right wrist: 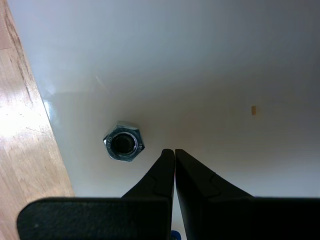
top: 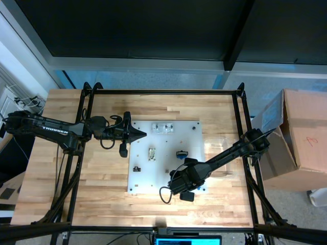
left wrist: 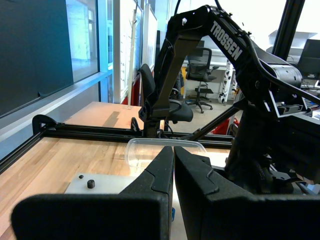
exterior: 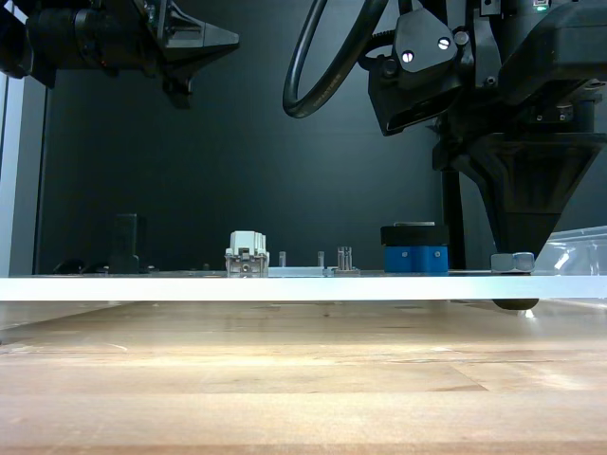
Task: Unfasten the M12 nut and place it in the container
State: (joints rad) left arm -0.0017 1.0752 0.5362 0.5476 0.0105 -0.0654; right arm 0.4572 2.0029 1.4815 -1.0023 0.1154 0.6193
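Right gripper (right wrist: pixel 174 151) pressed together, empty, and the nut (right wrist: pixel 114 141) sits just beside its tips, not between them, on its stud (right wrist: pixel 123 144). Left gripper (left wrist: pixel 174 150), closed too, hangs high over the board's (right wrist: pixel 210 65) left edge, well apart.

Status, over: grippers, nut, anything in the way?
Left gripper shut, raised over white board's left edge. Right gripper shut empty beside small silver hex nut, on its black stud. Nothing seen blocking.
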